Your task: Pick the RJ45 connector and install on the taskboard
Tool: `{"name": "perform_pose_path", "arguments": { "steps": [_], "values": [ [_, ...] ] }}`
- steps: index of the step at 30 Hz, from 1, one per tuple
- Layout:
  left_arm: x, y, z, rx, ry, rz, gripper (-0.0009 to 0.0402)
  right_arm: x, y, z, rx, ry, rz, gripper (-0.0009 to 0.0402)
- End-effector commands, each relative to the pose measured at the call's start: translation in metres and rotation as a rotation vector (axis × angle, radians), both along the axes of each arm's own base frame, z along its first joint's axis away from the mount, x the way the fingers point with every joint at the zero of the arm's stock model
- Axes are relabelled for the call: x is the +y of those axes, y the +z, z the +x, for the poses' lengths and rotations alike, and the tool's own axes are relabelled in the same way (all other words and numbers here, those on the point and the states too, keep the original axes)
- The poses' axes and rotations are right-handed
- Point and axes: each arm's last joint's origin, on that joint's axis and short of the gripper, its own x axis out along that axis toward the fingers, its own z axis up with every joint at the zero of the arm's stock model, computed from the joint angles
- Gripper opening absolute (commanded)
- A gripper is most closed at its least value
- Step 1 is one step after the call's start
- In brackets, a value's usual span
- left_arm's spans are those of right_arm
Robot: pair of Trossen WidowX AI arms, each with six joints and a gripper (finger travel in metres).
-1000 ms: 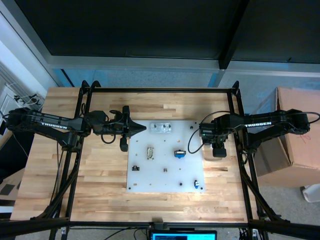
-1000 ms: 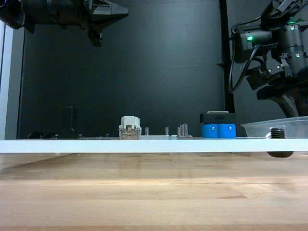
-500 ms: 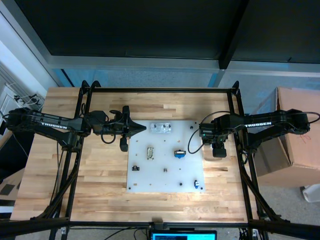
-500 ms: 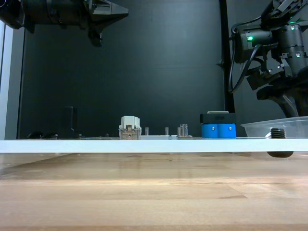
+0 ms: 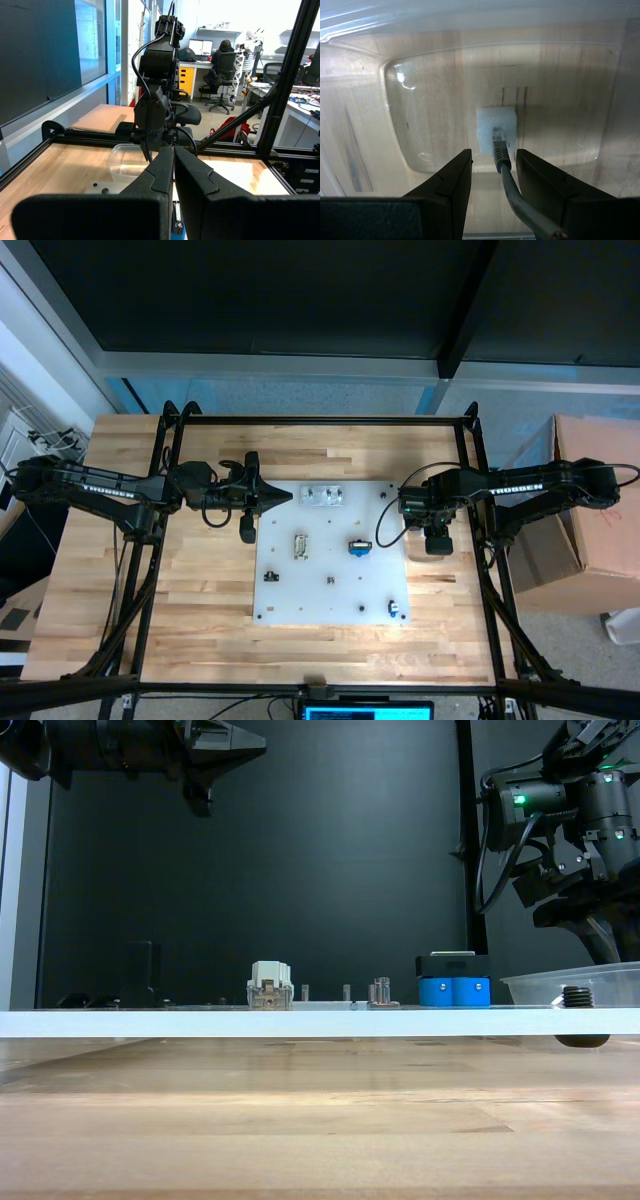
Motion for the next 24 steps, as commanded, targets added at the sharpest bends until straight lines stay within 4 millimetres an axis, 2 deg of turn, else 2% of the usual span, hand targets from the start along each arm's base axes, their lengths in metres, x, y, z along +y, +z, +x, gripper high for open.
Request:
{"name": "perform_pose_path", "arguments": {
  "steps": [1, 8, 17, 24],
  "values": [
    [0.000, 0.000, 0.000, -0.001, 0.000, 0.000, 0.0001, 0.000, 0.000, 0.000, 0.000, -0.001, 0.000, 0.0122],
    [0.000, 0.000, 0.000, -0.001, 0.000, 0.000, 0.0001, 0.000, 0.006, -0.002, -0.019, 0.000, -0.002, 0.0122],
    [0.000, 0.000, 0.000, -0.001, 0.000, 0.000, 0.0001, 0.002, 0.054, -0.021, -0.215, 0.001, -0.019, 0.0122],
    [0.000, 0.000, 0.000, 0.000, 0.000, 0.000, 0.0001, 0.002, 0.057, -0.026, -0.227, -0.003, -0.020, 0.0122]
  ]
}}
